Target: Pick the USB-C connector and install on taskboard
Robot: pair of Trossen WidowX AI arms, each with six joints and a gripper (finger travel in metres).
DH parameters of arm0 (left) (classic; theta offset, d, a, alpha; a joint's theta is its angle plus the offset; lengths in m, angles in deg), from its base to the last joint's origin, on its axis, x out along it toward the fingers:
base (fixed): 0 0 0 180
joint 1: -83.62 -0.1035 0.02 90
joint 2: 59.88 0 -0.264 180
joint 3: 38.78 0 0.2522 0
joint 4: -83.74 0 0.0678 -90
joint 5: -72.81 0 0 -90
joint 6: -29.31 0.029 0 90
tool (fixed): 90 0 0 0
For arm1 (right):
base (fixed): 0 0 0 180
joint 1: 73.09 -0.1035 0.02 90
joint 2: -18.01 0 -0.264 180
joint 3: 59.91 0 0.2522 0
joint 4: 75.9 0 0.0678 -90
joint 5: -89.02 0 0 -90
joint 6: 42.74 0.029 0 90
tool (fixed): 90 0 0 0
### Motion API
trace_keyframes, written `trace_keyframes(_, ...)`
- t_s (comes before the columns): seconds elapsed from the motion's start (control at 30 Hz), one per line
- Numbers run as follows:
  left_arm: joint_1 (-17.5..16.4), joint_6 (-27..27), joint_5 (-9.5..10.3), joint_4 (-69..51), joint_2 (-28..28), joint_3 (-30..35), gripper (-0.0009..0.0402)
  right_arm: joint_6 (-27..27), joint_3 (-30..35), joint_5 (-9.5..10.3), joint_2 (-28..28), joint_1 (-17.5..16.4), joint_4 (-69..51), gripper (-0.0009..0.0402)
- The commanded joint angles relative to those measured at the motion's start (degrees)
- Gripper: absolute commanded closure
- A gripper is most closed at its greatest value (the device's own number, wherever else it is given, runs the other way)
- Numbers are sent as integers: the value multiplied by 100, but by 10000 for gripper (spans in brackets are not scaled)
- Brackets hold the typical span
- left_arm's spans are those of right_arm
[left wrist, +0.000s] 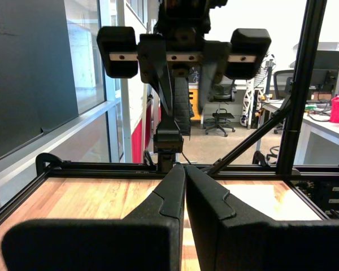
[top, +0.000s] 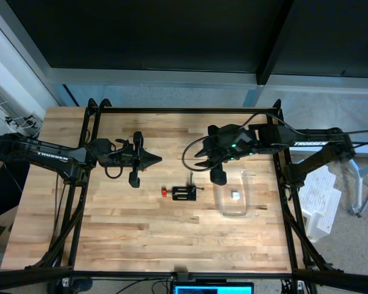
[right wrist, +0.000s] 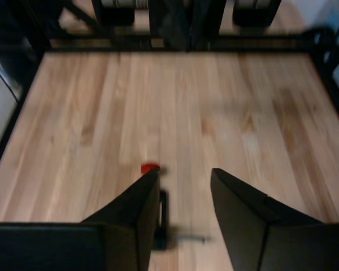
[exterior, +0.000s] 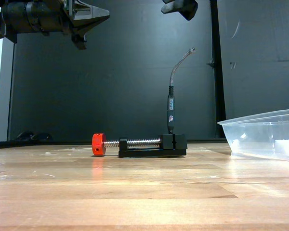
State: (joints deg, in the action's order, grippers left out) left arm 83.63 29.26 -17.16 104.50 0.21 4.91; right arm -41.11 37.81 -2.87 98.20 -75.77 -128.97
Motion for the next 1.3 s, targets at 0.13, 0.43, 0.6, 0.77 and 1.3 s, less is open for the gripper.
trace_keyframes(0.13,0,2,0,0,2,2,393,-144,-1351,149,-887,164,1733,339)
trace_keyframes(0.43,0,2,0,0,2,2,393,-210,-2959,247,-1794,345,3665,395)
trace_keyframes(0.6,-2,2,0,0,2,2,393,-39,-3681,577,-1910,553,4680,393)
trace_keyframes(0.77,0,2,0,0,2,2,393,-2,-4199,647,-1937,564,5657,393)
trace_keyframes(1.3,0,2,0,0,0,2,393,297,-4979,439,-1934,570,6688,394)
